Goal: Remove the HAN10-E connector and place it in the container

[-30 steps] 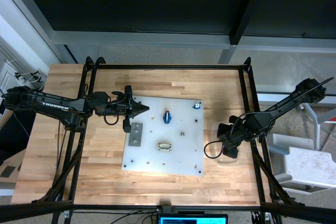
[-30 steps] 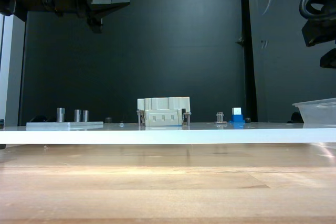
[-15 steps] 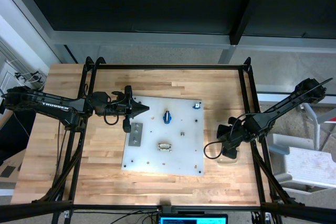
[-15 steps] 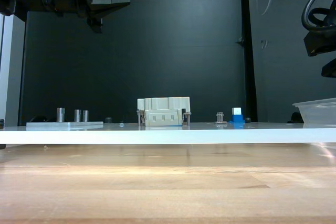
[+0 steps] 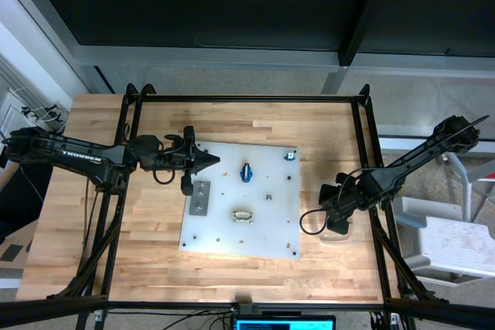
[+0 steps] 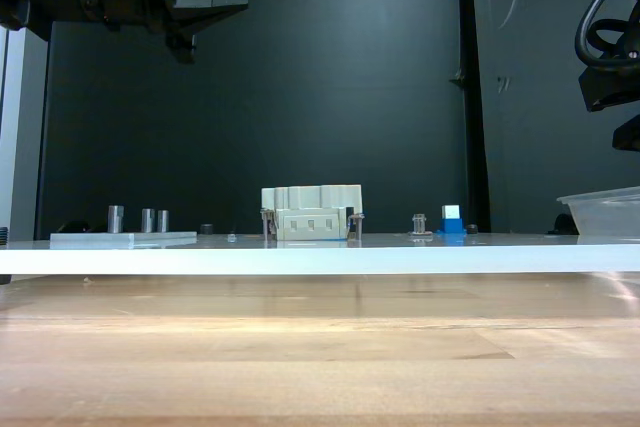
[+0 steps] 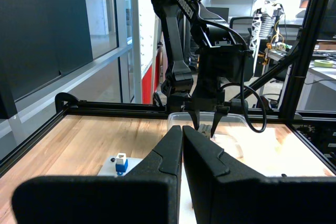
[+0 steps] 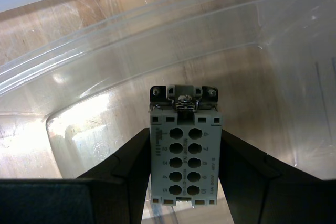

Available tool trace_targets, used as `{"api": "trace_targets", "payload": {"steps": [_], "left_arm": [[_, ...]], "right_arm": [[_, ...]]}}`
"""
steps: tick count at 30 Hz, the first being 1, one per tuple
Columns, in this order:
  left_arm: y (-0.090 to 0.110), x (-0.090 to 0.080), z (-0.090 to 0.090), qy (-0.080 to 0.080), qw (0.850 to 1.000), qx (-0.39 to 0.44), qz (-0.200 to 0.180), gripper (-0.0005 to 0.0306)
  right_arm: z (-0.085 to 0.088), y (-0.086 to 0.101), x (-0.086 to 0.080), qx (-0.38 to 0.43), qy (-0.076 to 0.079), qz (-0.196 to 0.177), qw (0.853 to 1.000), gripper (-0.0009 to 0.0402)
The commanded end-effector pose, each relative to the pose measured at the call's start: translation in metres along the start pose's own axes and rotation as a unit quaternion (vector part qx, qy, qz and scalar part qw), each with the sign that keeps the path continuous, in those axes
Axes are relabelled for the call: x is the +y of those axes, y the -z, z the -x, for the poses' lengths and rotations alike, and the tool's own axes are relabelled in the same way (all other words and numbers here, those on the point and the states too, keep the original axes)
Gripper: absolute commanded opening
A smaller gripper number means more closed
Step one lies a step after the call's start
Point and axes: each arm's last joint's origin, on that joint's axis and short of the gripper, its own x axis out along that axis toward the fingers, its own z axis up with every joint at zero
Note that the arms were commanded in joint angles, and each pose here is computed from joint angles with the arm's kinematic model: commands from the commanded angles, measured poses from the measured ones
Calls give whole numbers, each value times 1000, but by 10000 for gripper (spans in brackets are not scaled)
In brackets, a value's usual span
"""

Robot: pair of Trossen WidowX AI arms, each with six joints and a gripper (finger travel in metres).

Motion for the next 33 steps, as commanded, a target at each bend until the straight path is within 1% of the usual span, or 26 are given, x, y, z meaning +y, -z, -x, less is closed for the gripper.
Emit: {"api": "trace_targets", "payload": {"steps": [1, 10, 15, 18, 22, 25, 27, 30, 33], "left_arm": [[0, 0, 0, 0, 1000, 0, 0, 0], [0, 0, 0, 0, 1000, 0, 0, 0], [0, 0, 0, 0, 1000, 0, 0, 0], [0, 0, 0, 0, 1000, 0, 0, 0], [0, 0, 0, 0, 1000, 0, 0, 0], [0, 0, 0, 0, 1000, 0, 0, 0], [0, 0, 0, 0, 1000, 0, 0, 0], [0, 0, 0, 0, 1000, 0, 0, 0], [0, 0, 0, 0, 1000, 0, 0, 0]], "right_arm": [[0, 0, 0, 0, 0, -2, 1000, 142], [0, 0, 0, 0, 0, -11, 1000, 216], [0, 0, 0, 0, -2, -11, 1000, 249], [0, 0, 0, 1, -2, -10, 1000, 261], [0, 0, 0, 4, -5, -10, 1000, 264], [1, 1, 1, 11, -14, -10, 1000, 263], [5, -1, 1, 11, -9, -8, 1000, 263], [16, -5, 2, 7, 9, -5, 1000, 263], [28, -8, 3, 13, 16, -3, 1000, 263]]}}
